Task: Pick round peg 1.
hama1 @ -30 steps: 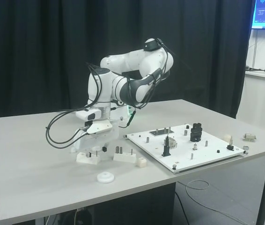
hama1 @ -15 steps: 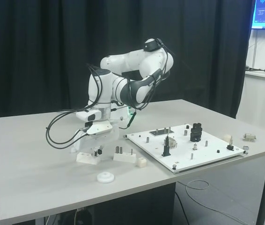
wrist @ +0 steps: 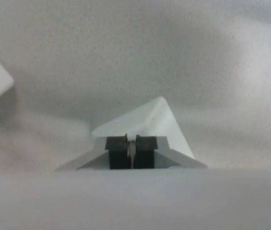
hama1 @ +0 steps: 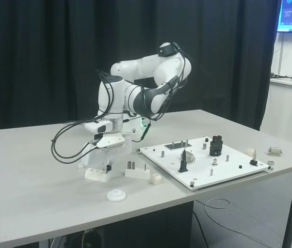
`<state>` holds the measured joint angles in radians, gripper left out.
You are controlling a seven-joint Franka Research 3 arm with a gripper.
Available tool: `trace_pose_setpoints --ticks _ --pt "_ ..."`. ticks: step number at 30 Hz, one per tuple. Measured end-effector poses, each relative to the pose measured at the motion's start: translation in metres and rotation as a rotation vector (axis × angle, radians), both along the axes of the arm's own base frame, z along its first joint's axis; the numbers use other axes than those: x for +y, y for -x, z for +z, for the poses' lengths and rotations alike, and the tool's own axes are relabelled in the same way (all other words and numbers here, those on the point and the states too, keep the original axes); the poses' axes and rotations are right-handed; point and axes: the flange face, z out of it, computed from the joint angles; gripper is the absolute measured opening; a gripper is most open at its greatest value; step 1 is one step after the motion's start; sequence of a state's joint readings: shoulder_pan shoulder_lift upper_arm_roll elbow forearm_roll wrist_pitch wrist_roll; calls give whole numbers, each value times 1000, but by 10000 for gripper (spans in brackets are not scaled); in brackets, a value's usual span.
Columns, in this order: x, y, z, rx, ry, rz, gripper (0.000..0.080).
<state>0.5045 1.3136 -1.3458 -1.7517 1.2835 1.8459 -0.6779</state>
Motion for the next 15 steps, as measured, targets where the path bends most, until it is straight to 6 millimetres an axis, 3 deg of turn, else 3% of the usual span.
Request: trace_pose_setpoints --ticks 15 --pt "12 -10 49 -1 0 -11 33"
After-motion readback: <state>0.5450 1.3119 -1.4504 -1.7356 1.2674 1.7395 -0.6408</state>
